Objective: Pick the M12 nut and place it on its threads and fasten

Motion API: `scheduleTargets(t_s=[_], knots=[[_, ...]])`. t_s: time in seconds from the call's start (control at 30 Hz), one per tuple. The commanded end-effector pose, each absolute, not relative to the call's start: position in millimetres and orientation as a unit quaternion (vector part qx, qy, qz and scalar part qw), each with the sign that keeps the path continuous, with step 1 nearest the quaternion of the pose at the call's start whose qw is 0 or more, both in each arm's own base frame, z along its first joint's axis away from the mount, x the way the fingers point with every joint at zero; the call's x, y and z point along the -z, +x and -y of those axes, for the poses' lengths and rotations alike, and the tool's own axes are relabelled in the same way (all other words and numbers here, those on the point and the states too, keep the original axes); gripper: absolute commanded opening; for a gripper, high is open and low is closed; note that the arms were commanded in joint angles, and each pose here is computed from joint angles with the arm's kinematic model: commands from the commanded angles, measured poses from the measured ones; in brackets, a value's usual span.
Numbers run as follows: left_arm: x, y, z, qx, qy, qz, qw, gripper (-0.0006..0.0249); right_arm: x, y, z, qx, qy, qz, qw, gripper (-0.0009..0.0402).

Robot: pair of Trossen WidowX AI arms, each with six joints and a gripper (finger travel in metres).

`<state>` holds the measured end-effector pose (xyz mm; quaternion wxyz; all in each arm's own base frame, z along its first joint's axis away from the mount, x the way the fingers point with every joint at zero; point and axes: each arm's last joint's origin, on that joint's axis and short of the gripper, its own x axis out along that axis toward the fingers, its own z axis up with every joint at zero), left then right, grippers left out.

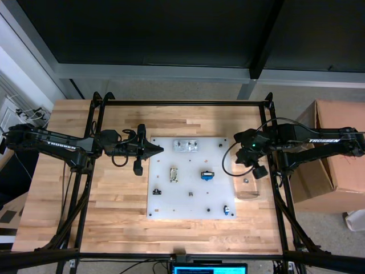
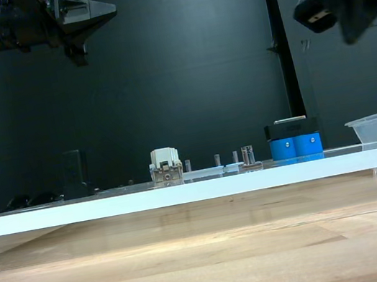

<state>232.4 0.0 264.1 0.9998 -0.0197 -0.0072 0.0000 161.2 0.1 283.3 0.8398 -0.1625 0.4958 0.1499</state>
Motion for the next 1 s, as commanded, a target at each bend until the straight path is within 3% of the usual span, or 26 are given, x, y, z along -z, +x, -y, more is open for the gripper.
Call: scheduleTargets(t_s=[0.03,0.37,0.77,1.0], knots=[[-264.0,232.6,-0.1,-0.0002,-0.0196,0.007,0.9998,0.0,-281,154,-3,-0.192,-0.193,-0.539,0.797,0.0],[-264.0,232.6,0.0,-0.0001,-0.0196,0.007,0.9998,0.0,-262,159,-27,-0.261,-0.301,-0.622,0.674,0.0012],[-264.0,232.6,0.0,-0.0001,-0.0196,0.007,0.9998,0.0,-226,154,-49,-0.353,-0.378,-0.59,0.62,0.012],[-264.1,232.5,0.0,-0.0001,-0.0196,0.007,0.9998,0.0,-199,157,-52,-0.359,-0.389,-0.576,0.623,0.0169]])
